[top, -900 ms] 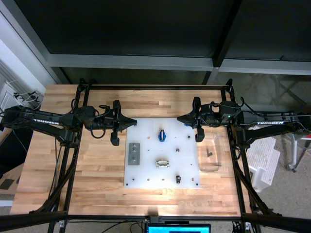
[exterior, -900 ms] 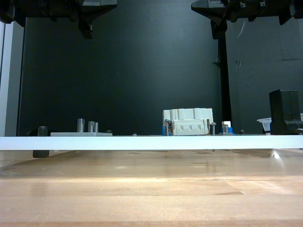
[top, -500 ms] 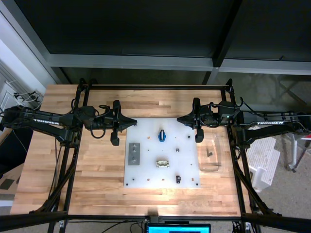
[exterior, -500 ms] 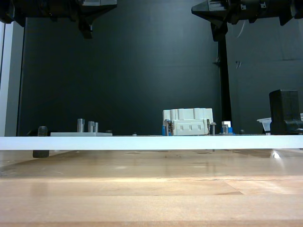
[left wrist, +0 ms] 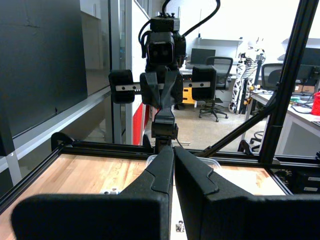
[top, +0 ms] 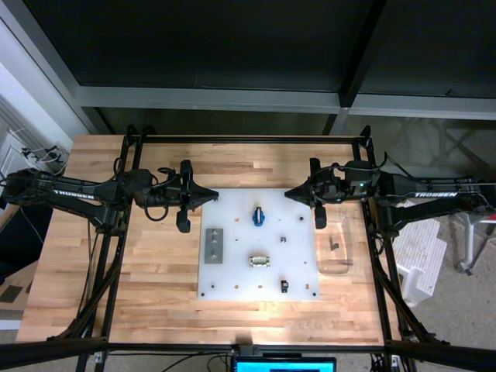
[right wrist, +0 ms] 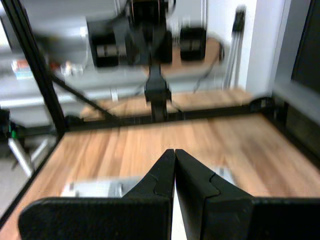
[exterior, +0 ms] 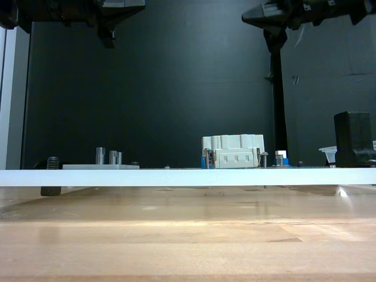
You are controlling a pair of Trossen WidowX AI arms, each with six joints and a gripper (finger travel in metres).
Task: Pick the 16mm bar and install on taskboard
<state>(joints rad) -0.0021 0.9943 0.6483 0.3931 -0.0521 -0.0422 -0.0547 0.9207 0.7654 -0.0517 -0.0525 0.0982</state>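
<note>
- Right gripper (top: 290, 194), jaws pressed together at the taskboard's (top: 232, 273) one o'clock, sits nearer: your likely 16mm bar (top: 335, 246) lies at its five.
- Left gripper (top: 211, 196), jaws together, hovers at eleven.

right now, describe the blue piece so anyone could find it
On the white task board, the left end effector and right end effector hover shut by the far corners. Between them sits the blue piece, the board's only blue part.
</note>
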